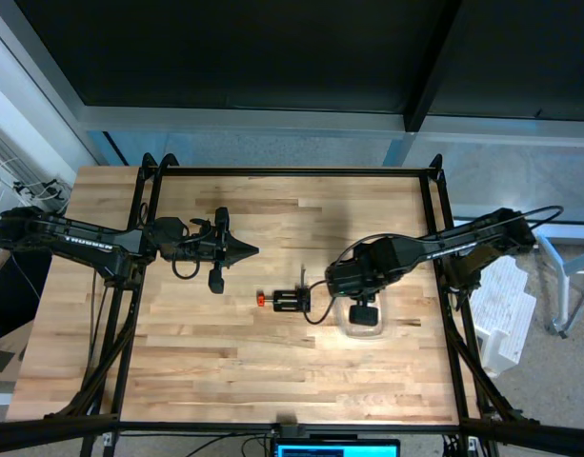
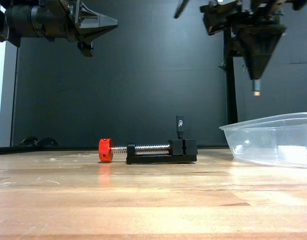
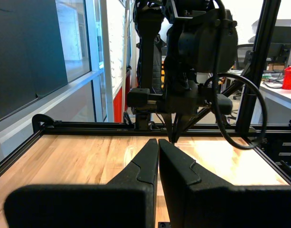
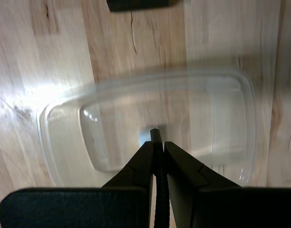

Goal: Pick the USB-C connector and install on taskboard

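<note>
The taskboard [image 1: 292,301] is a small black block on the wooden table, with a red-orange knob [image 2: 105,150] at its left end and a thin upright pin [image 2: 180,126] at its right end. My right gripper [image 2: 256,76] points straight down, high above the clear tray and to the right of the taskboard. It is shut on the USB-C connector [image 4: 155,135], a thin dark piece that pokes out just below the fingertips [image 2: 256,89]. My left gripper [image 1: 244,250] is shut with nothing in it. It hovers well to the left of the taskboard, pointing towards the right arm.
A clear plastic tray [image 2: 253,134] sits on the table directly under the right gripper, right of the taskboard, and holds a small white piece [image 2: 293,153]. A black frame rail [image 1: 292,172] borders the table.
</note>
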Controlling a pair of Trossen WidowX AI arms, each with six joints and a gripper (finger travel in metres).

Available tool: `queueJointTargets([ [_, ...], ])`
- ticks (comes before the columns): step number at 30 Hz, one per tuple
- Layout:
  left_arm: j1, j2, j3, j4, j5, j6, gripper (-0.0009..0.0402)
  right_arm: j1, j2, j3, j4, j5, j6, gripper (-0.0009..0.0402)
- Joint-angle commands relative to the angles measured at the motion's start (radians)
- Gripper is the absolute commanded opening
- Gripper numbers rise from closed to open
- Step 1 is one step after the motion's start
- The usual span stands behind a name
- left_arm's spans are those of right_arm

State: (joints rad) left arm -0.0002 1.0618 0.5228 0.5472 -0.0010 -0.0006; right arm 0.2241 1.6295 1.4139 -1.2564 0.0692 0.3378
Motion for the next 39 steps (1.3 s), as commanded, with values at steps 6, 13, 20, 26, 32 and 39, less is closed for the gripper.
queueJointTargets([
  [6, 0.0, 0.0, 0.0, 0.0, 0.0, 0.0, 0.0, -0.021, 0.128, 0.147, -0.024, 0.002, -0.035, 0.0],
  [13, 0.0, 0.0, 0.0, 0.0, 0.0, 0.0, 0.0, -0.04, 0.209, 0.235, -0.042, -0.001, -0.041, 0.0],
  [20, 0.0, 0.0, 0.0, 0.0, 0.0, 0.0, 0.0, -0.044, 0.301, 0.346, -0.083, -0.002, -0.04, 0.0],
  [26, 0.0, 0.0, 0.0, 0.0, 0.0, 0.0, 0.0, -0.045, 0.367, 0.444, -0.092, 0.001, -0.042, 0.0],
  [32, 0.0, 0.0, 0.0, 0.0, 0.0, 0.0, 0.0, -0.045, 0.413, 0.495, -0.093, 0.001, -0.065, 0.0],
  [39, 0.0, 0.0, 0.0, 0.001, 0.0, 0.0, 0.0, -0.054, 0.441, 0.525, -0.083, 0.002, -0.08, 0.0],
])
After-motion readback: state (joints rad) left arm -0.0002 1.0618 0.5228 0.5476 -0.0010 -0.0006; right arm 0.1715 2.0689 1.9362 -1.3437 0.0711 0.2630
